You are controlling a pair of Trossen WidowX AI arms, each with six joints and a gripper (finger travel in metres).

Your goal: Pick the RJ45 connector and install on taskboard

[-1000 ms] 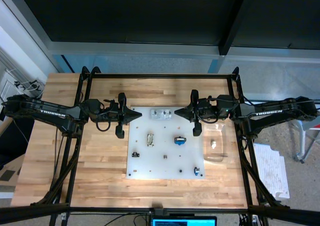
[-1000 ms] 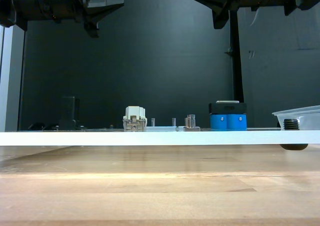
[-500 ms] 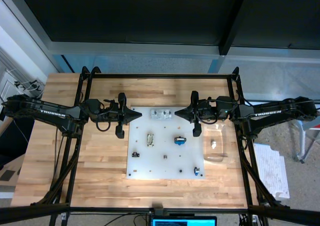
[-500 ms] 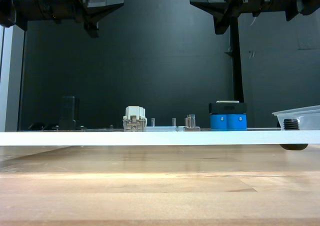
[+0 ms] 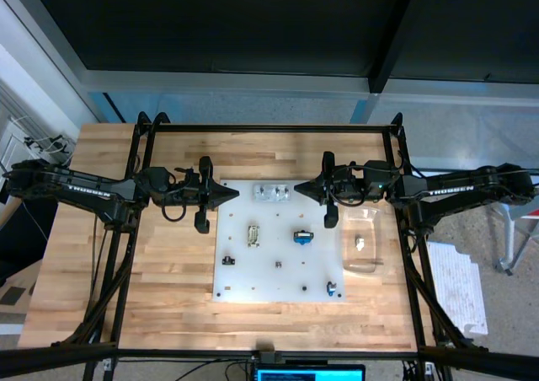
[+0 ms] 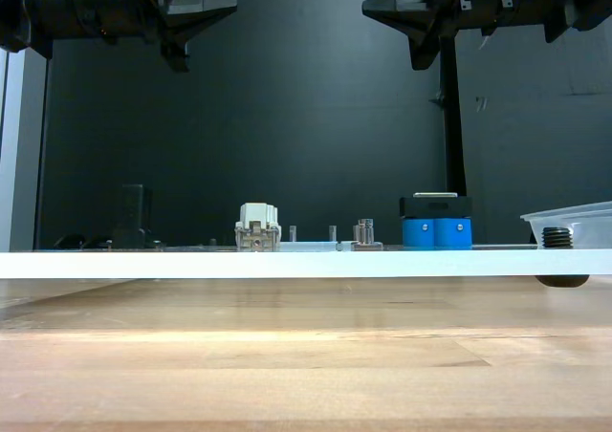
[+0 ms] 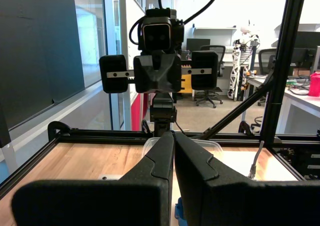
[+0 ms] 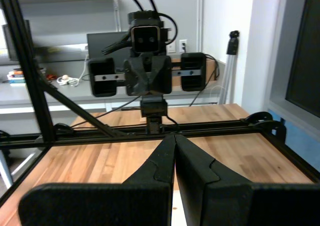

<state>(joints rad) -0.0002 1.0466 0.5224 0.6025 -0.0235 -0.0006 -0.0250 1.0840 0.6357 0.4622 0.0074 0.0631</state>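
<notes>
Only the right gripper (image 6: 364, 10) has moved a little. Its tip sits a bit lower in the low view than it did a second ago. Nothing else has changed place.

Now the right gripper hangs high in the air over the far right part of the white board (image 5: 253, 271), and it points at the other arm. Its two fingers (image 8: 165, 158) are pressed together with nothing between them.

The left gripper (image 5: 237, 193) hangs high over the far left edge of the board and points back at the right one. Its fingers (image 7: 160, 156) are pressed together too, and they hold nothing.

The clear tray (image 5: 373, 229) sits on the table (image 5: 152, 263) just beside the right edge of the board. A pale block (image 5: 360, 243) lies inside it.

The small blue jack (image 5: 333, 290) is at the near right corner of the board, well apart from both grippers. In the left wrist view a thin grey cable (image 7: 255, 158) stands up, tilted, over the board. I cannot tell if the connector sits in the jack or on the block.
</notes>
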